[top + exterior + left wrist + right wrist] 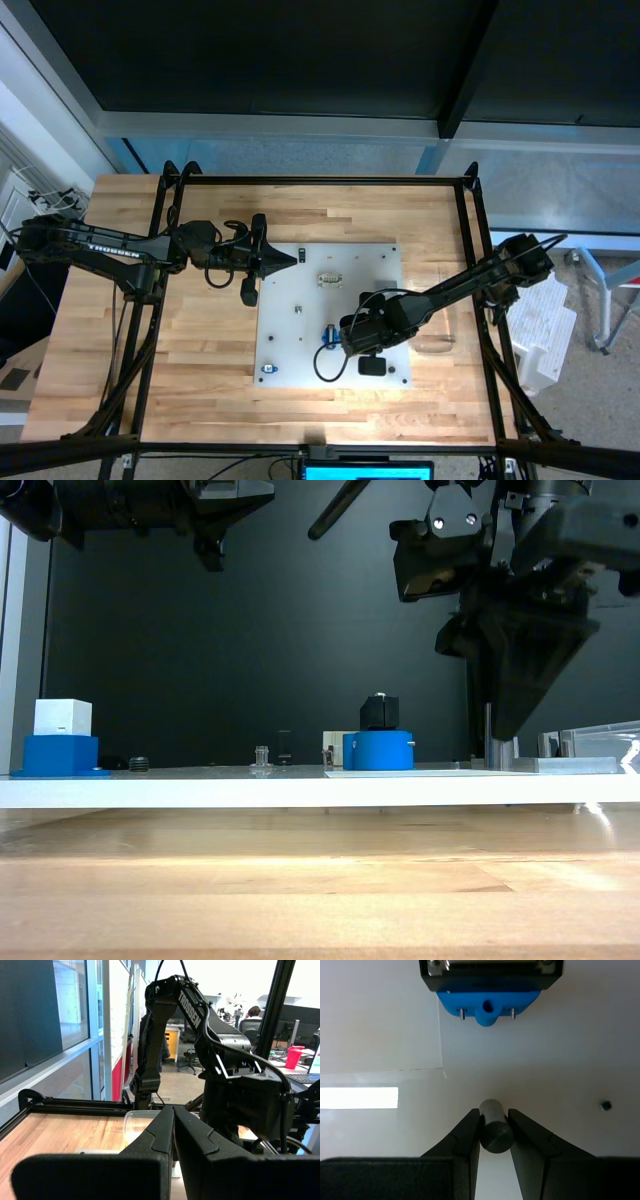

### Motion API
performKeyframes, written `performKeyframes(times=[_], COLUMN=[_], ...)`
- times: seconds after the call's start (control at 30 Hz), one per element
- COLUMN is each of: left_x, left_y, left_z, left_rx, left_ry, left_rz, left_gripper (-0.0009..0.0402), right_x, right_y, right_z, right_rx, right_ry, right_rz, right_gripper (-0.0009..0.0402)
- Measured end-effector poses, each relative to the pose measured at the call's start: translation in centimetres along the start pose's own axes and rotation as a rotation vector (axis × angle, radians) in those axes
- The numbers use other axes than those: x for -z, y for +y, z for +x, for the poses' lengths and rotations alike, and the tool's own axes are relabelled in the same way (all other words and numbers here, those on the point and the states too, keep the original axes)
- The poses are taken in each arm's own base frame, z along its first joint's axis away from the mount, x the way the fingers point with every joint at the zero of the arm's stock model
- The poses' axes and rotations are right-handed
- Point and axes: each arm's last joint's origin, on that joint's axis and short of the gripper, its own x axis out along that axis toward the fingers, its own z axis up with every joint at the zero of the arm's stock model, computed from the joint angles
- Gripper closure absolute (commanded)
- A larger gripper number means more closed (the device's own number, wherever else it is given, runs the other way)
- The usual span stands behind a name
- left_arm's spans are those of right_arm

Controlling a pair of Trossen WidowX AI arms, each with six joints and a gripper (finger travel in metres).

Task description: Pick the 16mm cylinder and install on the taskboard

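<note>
The 16mm cylinder, a short grey metal peg, is clamped between the fingers of my right gripper, which is shut on it. In the low view the cylinder hangs upright under the right gripper, its lower end close to the taskboard; I cannot tell whether they touch. From above, the right gripper stands over the white taskboard, just right of the blue fitting. My left gripper hovers at the board's left edge, shut and holding nothing, its fingers pressed together.
The blue fitting lies just ahead of the held peg. A beige connector sits near the board's far edge. A blue block with a white top stands on the board's near left corner. A clear plastic tray lies right of the board.
</note>
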Motion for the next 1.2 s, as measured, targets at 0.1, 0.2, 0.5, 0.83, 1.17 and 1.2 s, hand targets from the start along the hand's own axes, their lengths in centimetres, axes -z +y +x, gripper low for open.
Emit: performKeyframes(times=[0.1, 0.2, 0.5, 0.83, 1.17, 1.2], left_x=[0.0, 0.0, 0.0, 0.0, 0.0, 0.0], left_y=[0.0, 0.0, 0.0, 0.0, 0.0, 0.0], left_z=[0.0, 0.0, 0.0, 0.0, 0.0, 0.0], left_rx=[0.0, 0.0, 0.0, 0.0, 0.0, 0.0], left_ry=[0.0, 0.0, 0.0, 0.0, 0.0, 0.0], left_rz=[0.0, 0.0, 0.0, 0.0, 0.0, 0.0], left_gripper=[0.0393, 0.0393, 0.0393, 0.0393, 0.0393, 0.0393], right_x=[0.1, 0.2, 0.3, 0.3, 0.3, 0.3], right_y=[0.1, 0.1, 0.1, 0.1, -0.1, -0.2], right_z=[0.9, 1.3, 1.4, 1.4, 0.5, 0.1], right_rx=[0.002, 0.002, 0.002, 0.002, 0.0, 0.003], right_ry=[0.005, 0.005, 0.005, 0.004, -0.014, -0.021], right_rz=[-0.005, -0.007, -0.005, -0.006, -0.016, -0.019], right_gripper=[0.0375, 0.0375, 0.0374, 0.0266, 0.0161, 0.0154])
